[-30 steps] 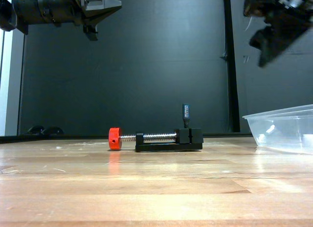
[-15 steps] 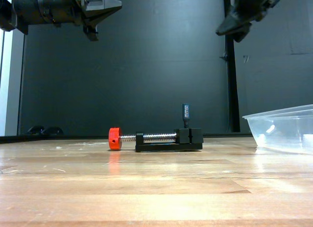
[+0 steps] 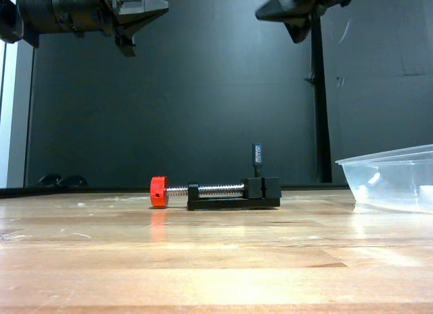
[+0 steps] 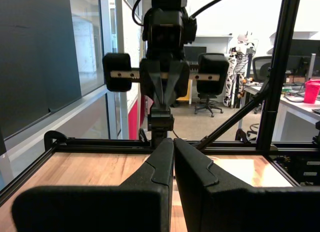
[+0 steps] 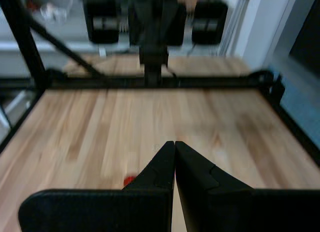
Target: Remove the USB-C connector from taskboard and place in the container
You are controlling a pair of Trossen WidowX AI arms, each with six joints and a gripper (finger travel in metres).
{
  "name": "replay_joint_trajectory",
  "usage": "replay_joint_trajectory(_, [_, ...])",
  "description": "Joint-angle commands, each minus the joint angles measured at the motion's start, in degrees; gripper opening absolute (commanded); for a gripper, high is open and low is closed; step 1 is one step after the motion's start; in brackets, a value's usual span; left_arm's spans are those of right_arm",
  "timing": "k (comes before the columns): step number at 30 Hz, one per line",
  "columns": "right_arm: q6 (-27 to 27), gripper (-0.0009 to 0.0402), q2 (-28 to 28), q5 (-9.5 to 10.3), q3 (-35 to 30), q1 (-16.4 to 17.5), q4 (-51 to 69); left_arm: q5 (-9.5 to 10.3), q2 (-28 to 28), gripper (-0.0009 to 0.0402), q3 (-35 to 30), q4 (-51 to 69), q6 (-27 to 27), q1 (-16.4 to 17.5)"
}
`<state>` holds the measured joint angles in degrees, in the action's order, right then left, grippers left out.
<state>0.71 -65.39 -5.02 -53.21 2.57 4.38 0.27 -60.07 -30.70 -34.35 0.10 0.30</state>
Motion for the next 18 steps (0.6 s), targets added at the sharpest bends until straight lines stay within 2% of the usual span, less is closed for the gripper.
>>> replay_joint_trajectory(1, [-0.2, 0.0000, 0.0, 0.35, 2.7, -0.7, -7.2, 0.00, 0.0, 0.0000, 0.0, 0.0, 0.0, 0.0])
replay_joint_trajectory(3, [-0.2, 0.0000, 0.0, 0.92, 4.2, -1.1, -11.1, -0.02, 0.0, 0.0000, 0.0, 0.0, 0.0, 0.0])
replay_joint_trajectory(6, [-0.2, 0.0000, 0.0, 3.56, 6.3, -2.0, -16.9, -0.02, 0.0, 0.0000, 0.0, 0.0, 0.0, 0.0])
replay_joint_trajectory(17, [0.1, 0.0000, 0.0, 3.78, 10.4, -4.1, -27.4, -0.02, 0.0, 0.0000, 0.0, 0.0, 0.0, 0.0])
replay_joint_trajectory(18, [0.0, 0.0000, 0.0, 4.66, 10.5, -4.4, -27.5, 0.00, 0.0, 0.0000, 0.0, 0.0, 0.0, 0.0])
